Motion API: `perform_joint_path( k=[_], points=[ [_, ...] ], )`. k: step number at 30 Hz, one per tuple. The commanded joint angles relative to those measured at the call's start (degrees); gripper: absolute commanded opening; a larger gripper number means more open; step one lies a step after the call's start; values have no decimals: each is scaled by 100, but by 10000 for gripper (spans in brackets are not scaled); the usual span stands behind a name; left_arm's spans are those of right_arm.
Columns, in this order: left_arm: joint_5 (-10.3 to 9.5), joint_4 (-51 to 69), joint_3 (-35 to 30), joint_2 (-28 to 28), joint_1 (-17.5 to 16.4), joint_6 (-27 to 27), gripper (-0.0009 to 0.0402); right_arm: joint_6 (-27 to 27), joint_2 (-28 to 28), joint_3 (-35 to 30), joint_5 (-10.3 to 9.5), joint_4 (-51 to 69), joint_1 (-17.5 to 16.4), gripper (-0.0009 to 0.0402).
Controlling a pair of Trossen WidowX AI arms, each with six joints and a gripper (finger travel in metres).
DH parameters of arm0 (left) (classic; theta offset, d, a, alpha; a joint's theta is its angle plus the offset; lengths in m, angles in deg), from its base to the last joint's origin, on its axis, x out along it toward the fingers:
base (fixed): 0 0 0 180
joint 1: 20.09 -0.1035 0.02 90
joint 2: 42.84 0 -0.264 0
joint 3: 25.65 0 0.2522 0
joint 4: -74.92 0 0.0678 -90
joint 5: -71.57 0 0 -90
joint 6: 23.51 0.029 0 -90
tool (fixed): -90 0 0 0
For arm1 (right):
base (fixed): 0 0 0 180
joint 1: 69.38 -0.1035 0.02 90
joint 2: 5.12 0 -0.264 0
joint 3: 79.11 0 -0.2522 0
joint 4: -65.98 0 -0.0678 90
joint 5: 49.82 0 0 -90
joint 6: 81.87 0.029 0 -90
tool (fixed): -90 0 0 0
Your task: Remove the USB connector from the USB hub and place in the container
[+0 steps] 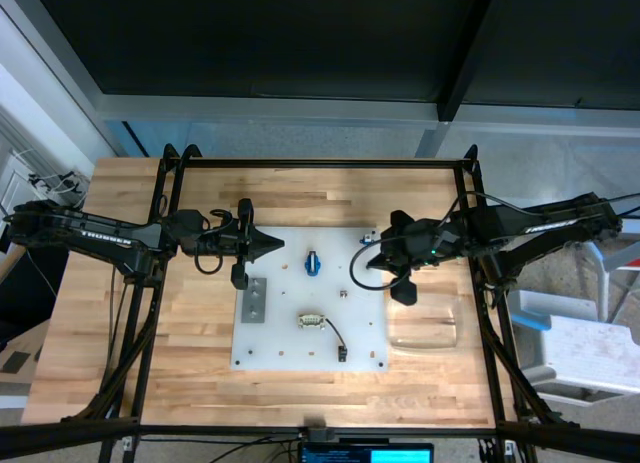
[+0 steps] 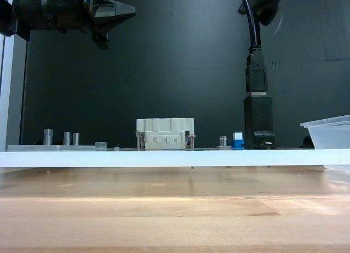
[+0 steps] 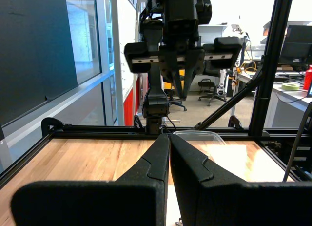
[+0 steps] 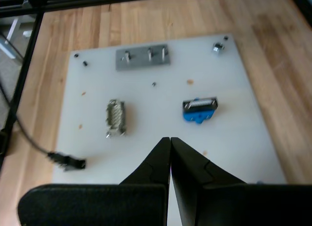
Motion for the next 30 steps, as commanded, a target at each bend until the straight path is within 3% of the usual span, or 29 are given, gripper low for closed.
perform_joint_path(
  k=[1, 3, 14, 21, 30],
  points=[
    [-2, 0, 0, 2, -2, 0, 1, 323, 48, -144, 42, 380, -275, 0],
    [0, -4, 0, 2, 0, 0, 1, 509, 179, -295, 138, 721, -463, 0],
    [0, -2, 0, 2, -2, 0, 1, 1075, 1510, -1283, 133, 1508, -1394, 0],
    [0, -2, 0, 0, 0, 0, 1, 1561, 2188, -1639, 129, 1530, -1700, 0],
    [0, 0, 0, 0, 0, 0, 1, 1670, 2885, -1829, 92, 1340, -2013, 0]
  ],
)
